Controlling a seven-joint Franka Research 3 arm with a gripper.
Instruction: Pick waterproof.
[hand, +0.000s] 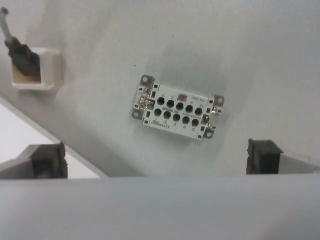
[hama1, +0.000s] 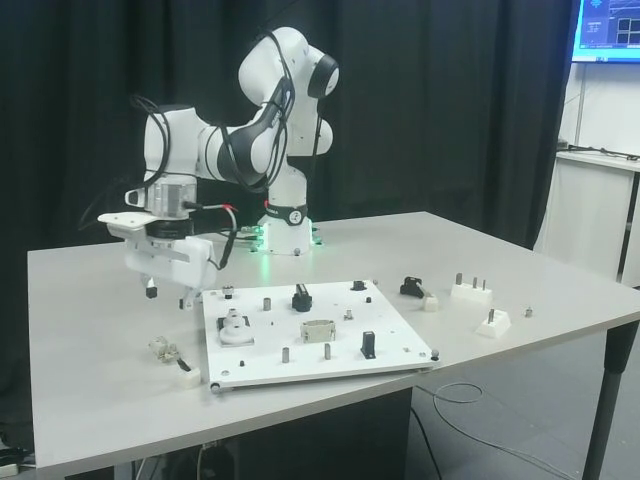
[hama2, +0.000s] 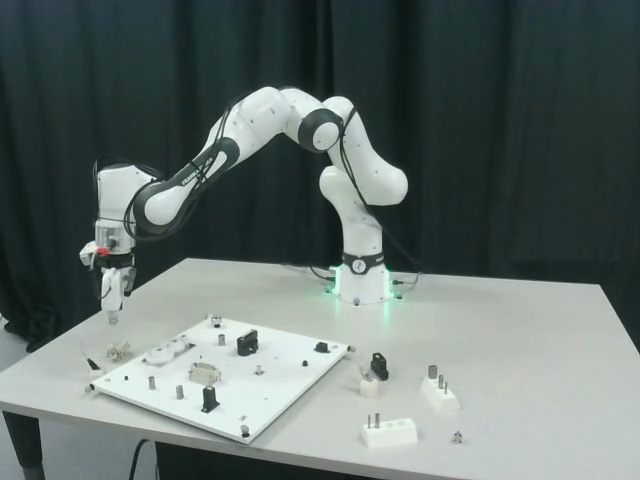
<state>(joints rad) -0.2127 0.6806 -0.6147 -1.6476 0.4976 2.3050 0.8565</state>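
The white rectangular multi-pin connector with two rows of black sockets and small metal corner lugs (hand: 177, 108), which I take to be the waterproof part, lies flat on the grey table (hand: 250, 50) in the centre of the wrist view. In the first room view it sits at lower left (hama1: 160, 347), just off the left edge of the white assembly board (hama1: 390, 345).

The two-fingered gripper (hama1: 168, 292) hangs above it, well clear, fingers spread wide with nothing between them; their black tips (hand: 49, 161) show low in the wrist frame on either side.

To do this well, I would judge the arm should first centre over the connector body, turn the wrist so the fingers close across its shorter sides, then descend straight. A small white block with a black cabled plug (hand: 36, 67) lies near, at upper left in the wrist view; the fingers should stay off it.
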